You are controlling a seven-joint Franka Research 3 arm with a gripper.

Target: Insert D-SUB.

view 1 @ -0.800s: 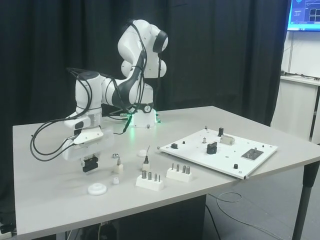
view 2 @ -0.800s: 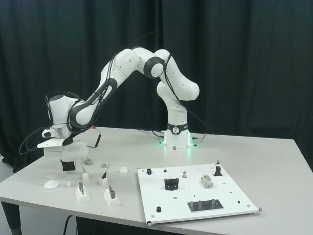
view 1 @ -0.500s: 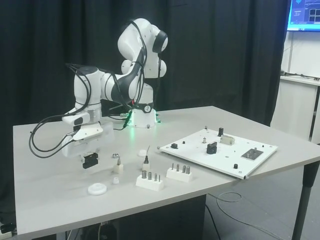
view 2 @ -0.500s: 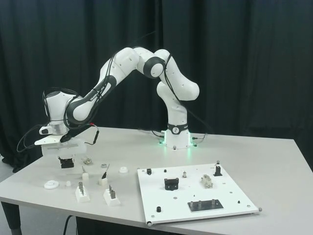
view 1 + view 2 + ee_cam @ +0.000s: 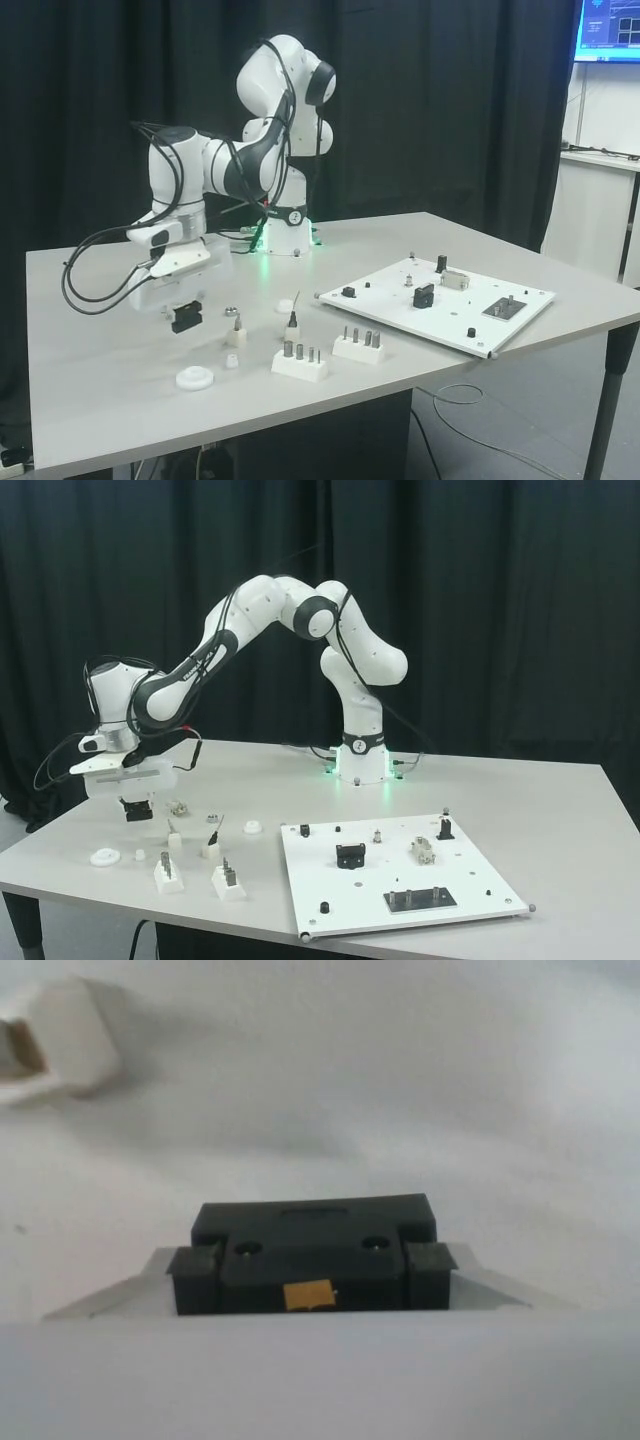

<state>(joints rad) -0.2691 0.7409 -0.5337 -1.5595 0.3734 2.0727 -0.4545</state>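
The gripper [image 5: 184, 312] carries the D-SUB connector [image 5: 313, 1255], a black block, with the jaws pinching it from two opposite sides; in the wrist view the connector sits squarely between them, its two screw holes facing the camera. Both room views show the connector clear of the grey desk [image 5: 100, 390], hanging above the part-storage area, so that it can pass over the neighbouring items without contact. Seen in the first room view, a white gear [image 5: 195, 378] lies on the desk at about 6 o'clock from the gripper, and two white pin holders [image 5: 300, 360] stand at about 4 o'clock. The white assembly board [image 5: 440, 305] lies well apart at 3 o'clock; it carries a black fixture [image 5: 423, 295] and other small fittings. Which fitting is the mating socket cannot be told. By judgement, the pick-up is complete and the transfer to the board is the step in hand. The level grasp presumably keeps the connector face square for insertion, which will require close alignment.
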